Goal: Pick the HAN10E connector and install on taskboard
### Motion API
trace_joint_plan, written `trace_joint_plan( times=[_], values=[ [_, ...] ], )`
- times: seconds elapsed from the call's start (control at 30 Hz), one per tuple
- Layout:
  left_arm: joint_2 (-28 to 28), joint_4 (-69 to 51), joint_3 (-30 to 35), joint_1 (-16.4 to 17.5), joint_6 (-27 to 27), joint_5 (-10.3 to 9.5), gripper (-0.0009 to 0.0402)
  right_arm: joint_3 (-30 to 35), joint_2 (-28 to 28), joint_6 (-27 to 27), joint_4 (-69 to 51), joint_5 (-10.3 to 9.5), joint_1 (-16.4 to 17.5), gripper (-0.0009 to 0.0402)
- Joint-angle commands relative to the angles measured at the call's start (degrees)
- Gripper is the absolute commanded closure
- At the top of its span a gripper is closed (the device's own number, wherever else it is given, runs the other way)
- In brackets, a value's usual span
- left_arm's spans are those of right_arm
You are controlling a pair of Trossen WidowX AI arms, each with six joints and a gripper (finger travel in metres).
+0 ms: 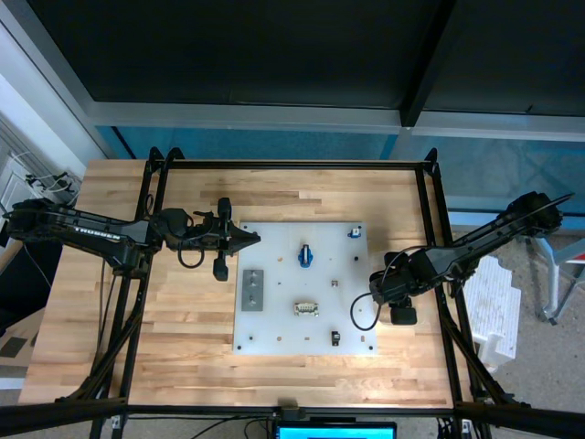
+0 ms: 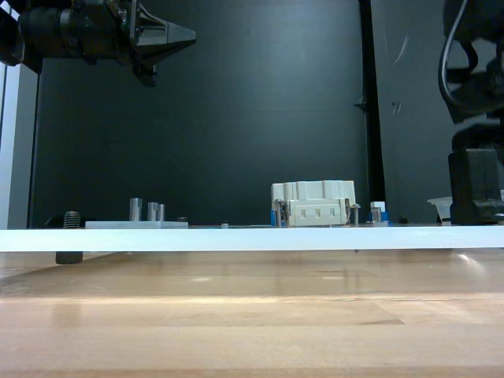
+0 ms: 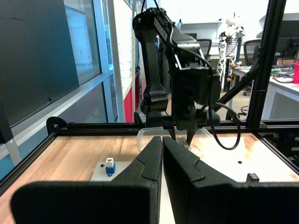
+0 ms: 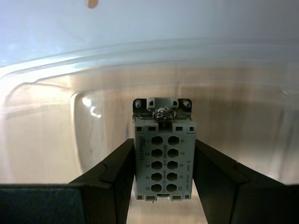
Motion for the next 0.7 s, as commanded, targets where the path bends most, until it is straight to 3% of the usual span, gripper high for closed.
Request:
trace_joint_plan(
  times=[0.03, 0.37, 0.7],
  values=[
    [0.02, 0.02, 0.02, 0.0, 0.0, 0.02, 0.0392, 3.28, -0.2, -0.04, -2.95, 0.09, 0.0, 0.0346],
    [0.02, 0.02, 0.02, 0.0, 0.0, 0.02, 0.0392, 11.8, -0.24, 0.0, -11.65, 0.11, 0.0, 0.0345],
    [0.02, 0.02, 0.02, 0.0, 0.0, 0.02, 0.0392, 14.4, 1.92, -0.02, -11.89, 0.22, -0.04, 0.0346]
  ],
)
